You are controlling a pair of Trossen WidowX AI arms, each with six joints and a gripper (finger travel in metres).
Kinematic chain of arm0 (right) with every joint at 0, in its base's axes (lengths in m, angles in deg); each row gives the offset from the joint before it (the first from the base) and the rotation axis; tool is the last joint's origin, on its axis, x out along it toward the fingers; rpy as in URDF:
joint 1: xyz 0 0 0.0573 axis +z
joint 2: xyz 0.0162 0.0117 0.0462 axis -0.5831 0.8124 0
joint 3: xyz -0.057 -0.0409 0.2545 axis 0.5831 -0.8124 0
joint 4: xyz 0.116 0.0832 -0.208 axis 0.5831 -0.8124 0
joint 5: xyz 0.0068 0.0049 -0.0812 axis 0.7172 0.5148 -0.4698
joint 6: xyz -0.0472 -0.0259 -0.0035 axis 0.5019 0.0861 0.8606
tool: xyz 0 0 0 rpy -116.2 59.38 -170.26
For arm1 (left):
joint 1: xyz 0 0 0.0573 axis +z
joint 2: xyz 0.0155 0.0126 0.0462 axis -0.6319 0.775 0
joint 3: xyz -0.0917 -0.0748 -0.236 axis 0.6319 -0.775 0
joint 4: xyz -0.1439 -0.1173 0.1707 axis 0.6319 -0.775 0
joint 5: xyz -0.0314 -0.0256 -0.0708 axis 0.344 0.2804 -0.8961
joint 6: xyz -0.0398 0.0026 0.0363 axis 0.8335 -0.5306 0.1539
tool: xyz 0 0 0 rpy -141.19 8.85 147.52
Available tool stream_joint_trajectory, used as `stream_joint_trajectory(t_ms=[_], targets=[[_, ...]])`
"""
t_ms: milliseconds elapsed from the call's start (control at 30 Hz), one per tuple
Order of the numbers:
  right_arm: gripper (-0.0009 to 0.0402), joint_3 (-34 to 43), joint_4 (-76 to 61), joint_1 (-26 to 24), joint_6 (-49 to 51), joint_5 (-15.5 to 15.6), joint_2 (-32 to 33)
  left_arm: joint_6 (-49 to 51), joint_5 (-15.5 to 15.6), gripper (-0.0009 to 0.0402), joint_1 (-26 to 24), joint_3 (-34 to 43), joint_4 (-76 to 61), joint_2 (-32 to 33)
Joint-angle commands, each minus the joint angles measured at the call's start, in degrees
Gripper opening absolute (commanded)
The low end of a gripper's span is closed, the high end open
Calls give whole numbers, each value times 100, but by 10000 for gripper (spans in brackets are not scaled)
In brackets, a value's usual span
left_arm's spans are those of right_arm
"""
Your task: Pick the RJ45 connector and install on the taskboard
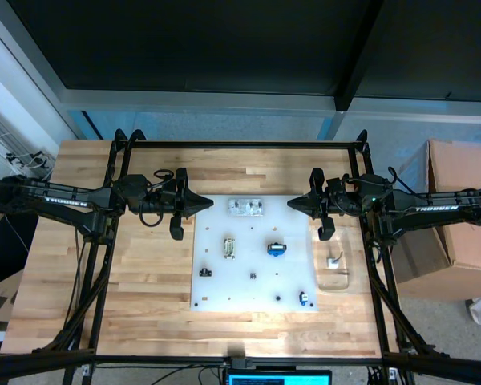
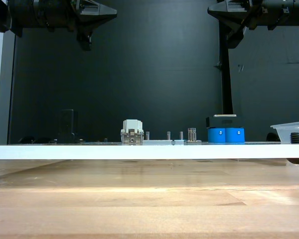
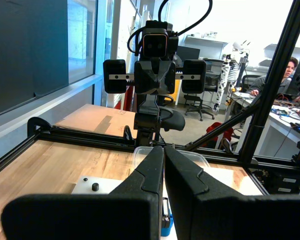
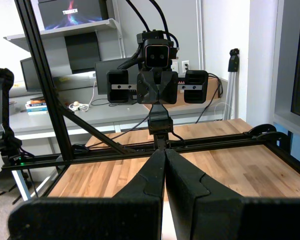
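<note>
bare wood of the table [image 2: 149, 199] fills the near ground at table height, and behind it the white taskboard [image 1: 224, 297] lies flat in the middle. left gripper [image 1: 208, 203] hangs high over the board's left edge and points inward; its fingers are pressed together on nothing. right gripper [image 1: 291, 204] mirrors it over the board's right side, fingers likewise closed and empty. the two tips face each other, well apart, above the far part of the board.

rj45 connector [image 1: 334, 261] — as i read the small pale part — lies free in the clear tray [image 1: 335, 286] just beside the board's right edge, clear of any seat and near the right arm. which seat on the board is meant for it i cannot tell; a blue block [image 1: 276, 249] and other small fittings stand there.

picking has not begun, so the step in hand looks like the reach. it should go best with the right gripper: part the fingers first, come straight down inside the tray walls, and close across the connector's body — not on any tail or latch — squarely enough that it does not twist. lift clear of the tray rim before swinging over the board.
</note>
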State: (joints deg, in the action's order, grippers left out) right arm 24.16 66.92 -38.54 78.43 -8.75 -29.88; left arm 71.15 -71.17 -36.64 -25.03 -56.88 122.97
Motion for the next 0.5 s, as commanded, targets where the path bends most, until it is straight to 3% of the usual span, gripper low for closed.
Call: stream_joint_trajectory(t_ms=[33,500], targets=[[0,0,-168,2,-2,-2,2,0,0,0,0,0,2,2],[0,0,-168,2,-55,0,2,-2,0,0,0,0,2,2]])
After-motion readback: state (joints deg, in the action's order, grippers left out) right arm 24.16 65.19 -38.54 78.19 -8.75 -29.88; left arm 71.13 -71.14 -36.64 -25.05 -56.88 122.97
